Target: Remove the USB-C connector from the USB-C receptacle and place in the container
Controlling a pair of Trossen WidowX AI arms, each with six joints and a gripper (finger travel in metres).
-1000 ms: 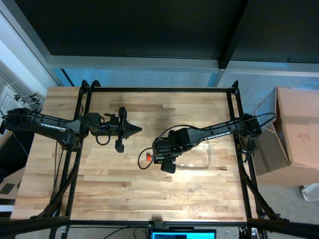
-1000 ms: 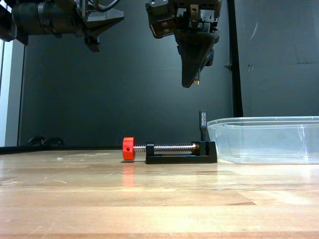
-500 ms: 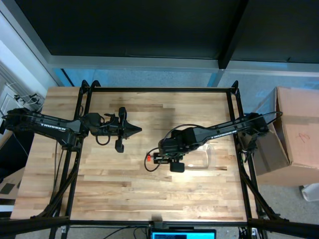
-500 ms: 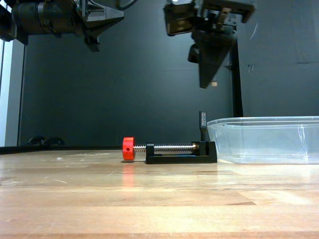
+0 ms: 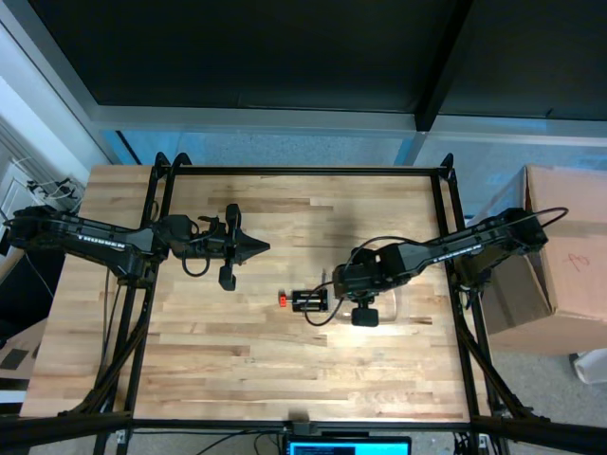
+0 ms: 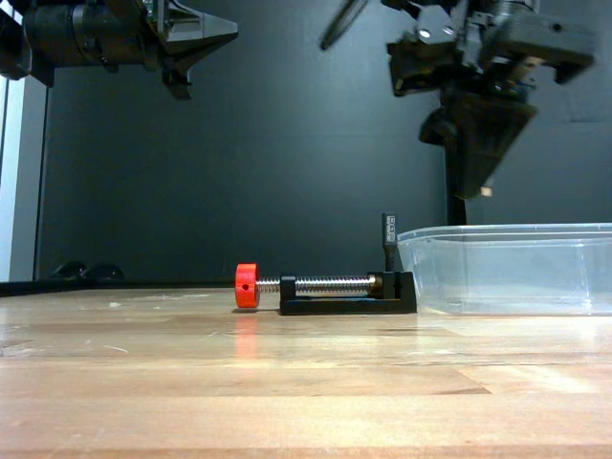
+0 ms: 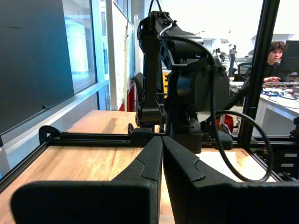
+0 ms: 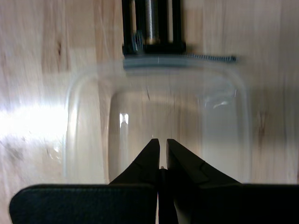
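Pale wooden table [image 5: 237, 360], dark wall [image 6: 287, 143] behind. My right gripper [image 8: 161, 145] pinches the small USB-C connector [image 6: 486, 191], mostly hidden, above the clear plastic container [image 6: 507, 273]; my left gripper [image 7: 162, 140], closed, hangs well apart.

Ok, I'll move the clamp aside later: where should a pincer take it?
Probably from above, closing across the black frame of the clamp: it lies flat, low and narrow. The left pincer hangs shut at left; the right pincer, shut on the USB-C connector, is above the container.
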